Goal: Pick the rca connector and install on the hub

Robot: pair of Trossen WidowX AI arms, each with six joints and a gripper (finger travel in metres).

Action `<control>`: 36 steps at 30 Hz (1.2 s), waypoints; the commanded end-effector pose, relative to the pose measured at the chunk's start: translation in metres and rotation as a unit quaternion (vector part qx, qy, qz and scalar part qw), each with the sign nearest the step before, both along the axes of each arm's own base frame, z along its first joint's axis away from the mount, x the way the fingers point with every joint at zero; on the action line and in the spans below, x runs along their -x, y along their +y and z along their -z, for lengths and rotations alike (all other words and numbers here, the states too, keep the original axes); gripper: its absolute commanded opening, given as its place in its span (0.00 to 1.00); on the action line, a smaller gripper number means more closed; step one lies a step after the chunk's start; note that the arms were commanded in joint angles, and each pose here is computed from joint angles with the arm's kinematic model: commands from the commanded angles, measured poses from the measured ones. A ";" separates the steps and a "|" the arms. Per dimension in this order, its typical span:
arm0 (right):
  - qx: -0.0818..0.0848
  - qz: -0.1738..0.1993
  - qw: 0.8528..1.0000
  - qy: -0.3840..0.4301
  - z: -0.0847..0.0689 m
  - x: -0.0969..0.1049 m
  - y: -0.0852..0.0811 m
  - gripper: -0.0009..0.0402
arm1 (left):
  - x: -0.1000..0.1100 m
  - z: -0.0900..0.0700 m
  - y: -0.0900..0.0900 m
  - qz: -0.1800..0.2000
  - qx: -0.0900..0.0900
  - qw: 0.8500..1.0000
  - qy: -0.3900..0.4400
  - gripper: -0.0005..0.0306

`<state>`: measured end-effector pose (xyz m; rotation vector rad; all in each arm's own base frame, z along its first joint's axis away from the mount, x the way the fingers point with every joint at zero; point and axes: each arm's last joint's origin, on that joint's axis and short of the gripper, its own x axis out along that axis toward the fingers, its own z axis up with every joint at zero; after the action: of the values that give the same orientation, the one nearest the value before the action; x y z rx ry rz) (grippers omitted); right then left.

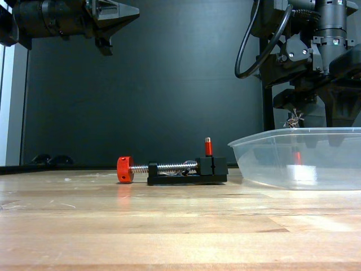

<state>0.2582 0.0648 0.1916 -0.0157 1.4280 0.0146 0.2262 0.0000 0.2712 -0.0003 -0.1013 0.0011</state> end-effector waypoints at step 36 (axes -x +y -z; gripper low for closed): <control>-0.010 0.044 0.999 -0.002 -0.002 -0.001 0.001 0.55 | 0.000 0.000 0.000 0.000 0.000 1.000 0.000 0.02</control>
<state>0.2586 0.0659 0.1927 0.0413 1.4253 -0.0309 0.2262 0.0000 0.2712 -0.0003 -0.1013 0.0011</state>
